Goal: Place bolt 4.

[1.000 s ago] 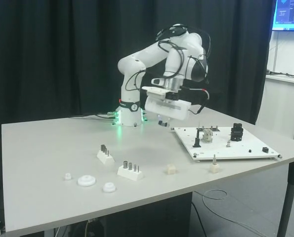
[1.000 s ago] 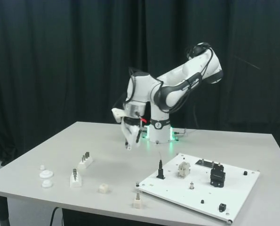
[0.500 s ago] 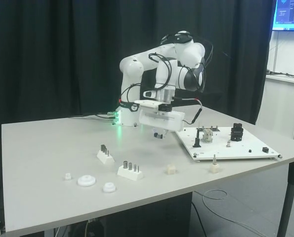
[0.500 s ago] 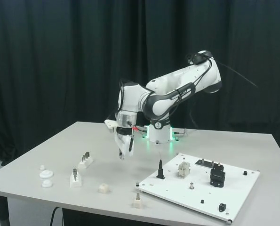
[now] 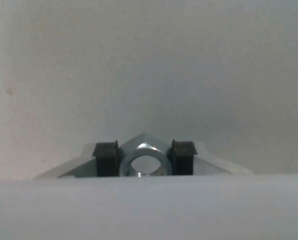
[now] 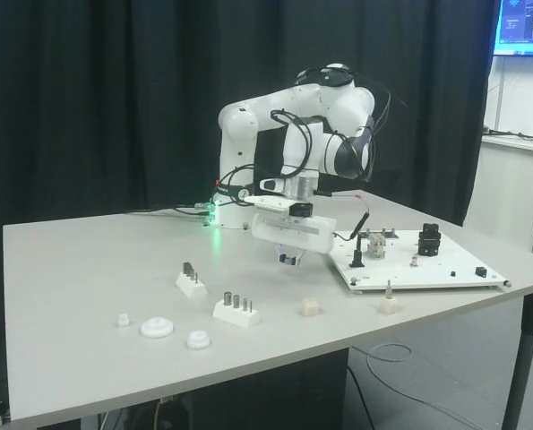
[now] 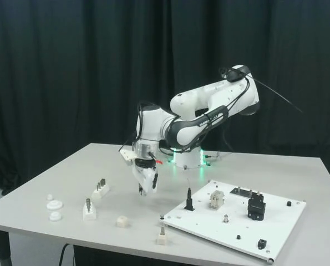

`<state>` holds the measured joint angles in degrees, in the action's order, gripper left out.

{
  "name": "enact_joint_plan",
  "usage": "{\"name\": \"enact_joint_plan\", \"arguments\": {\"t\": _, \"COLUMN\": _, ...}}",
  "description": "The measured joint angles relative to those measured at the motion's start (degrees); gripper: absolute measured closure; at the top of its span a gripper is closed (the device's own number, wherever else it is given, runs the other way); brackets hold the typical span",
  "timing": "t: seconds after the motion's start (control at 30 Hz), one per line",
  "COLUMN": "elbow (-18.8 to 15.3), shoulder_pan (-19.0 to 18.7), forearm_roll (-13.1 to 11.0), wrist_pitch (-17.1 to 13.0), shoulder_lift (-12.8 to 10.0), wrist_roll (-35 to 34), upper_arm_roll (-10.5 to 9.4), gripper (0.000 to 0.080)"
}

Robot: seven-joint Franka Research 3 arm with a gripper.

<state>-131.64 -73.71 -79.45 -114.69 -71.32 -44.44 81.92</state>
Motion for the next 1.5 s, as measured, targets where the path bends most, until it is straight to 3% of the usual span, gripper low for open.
{"name": "enact_joint_plan", "arguments": {"t": 0.63, "elbow": 3.42, "shoulder_pan": 5.73, "forearm_roll": -3.52, "wrist_pitch": 4.90, "shoulder_lift": -1.14, "wrist_roll": 5.59, "upper_arm_roll": -1.58, "gripper": 0.0578}}
{"name": "enact_joint_plan", "arguments": {"t": 1.13, "elbow": 5.14, "shoulder_pan": 8.38, "forearm_roll": -4.88, "wrist_pitch": 4.96, "shoulder_lift": -2.09, "wrist_roll": 5.82, "upper_arm_roll": -4.32, "gripper": 0.0578}}
{"name": "enact_joint_plan", "arguments": {"t": 1.5, "elbow": 5.45, "shoulder_pan": 8.81, "forearm_roll": -5.71, "wrist_pitch": 3.98, "shoulder_lift": -2.60, "wrist_roll": 6.15, "upper_arm_roll": -4.70, "gripper": 0.0578}}
